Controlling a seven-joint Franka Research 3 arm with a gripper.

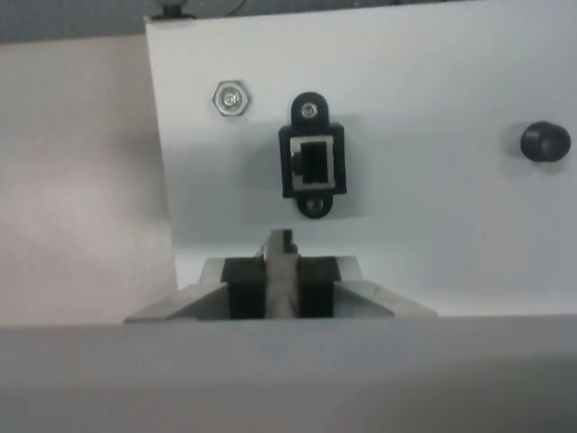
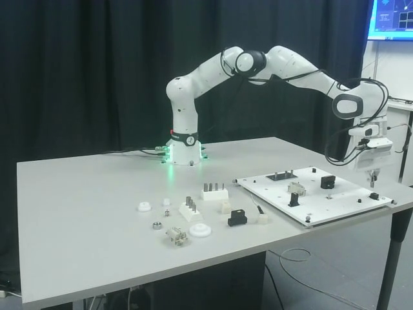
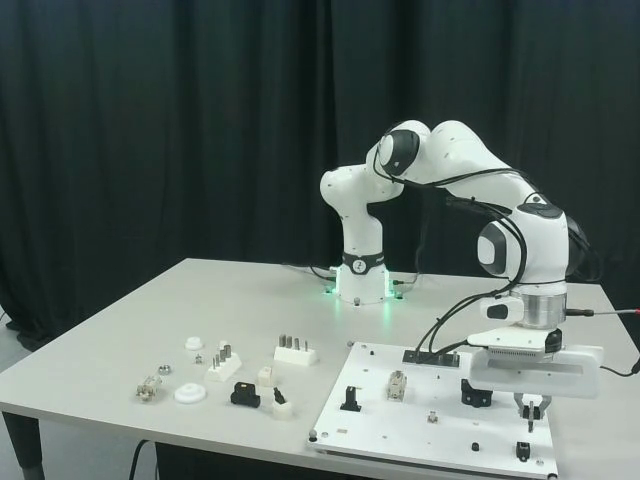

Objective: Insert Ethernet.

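Here, claw [image 1: 281,287] gripping Ethernet plug [image 1: 280,248], near black socket [image 1: 313,157]

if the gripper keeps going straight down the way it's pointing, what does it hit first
Most likely the white board, just short of the black Ethernet socket. The gripper, shut on a plug, looks slightly off the socket opening, though depth is unclear.

wrist: close, facing board [image 1: 406,225] | room views: far, sharing table [image 2: 84,194]

Black Ethernet socket [image 1: 313,167] screwed flat to white board [image 1: 424,216], opening empty, grey plug [image 1: 281,262] just beside it
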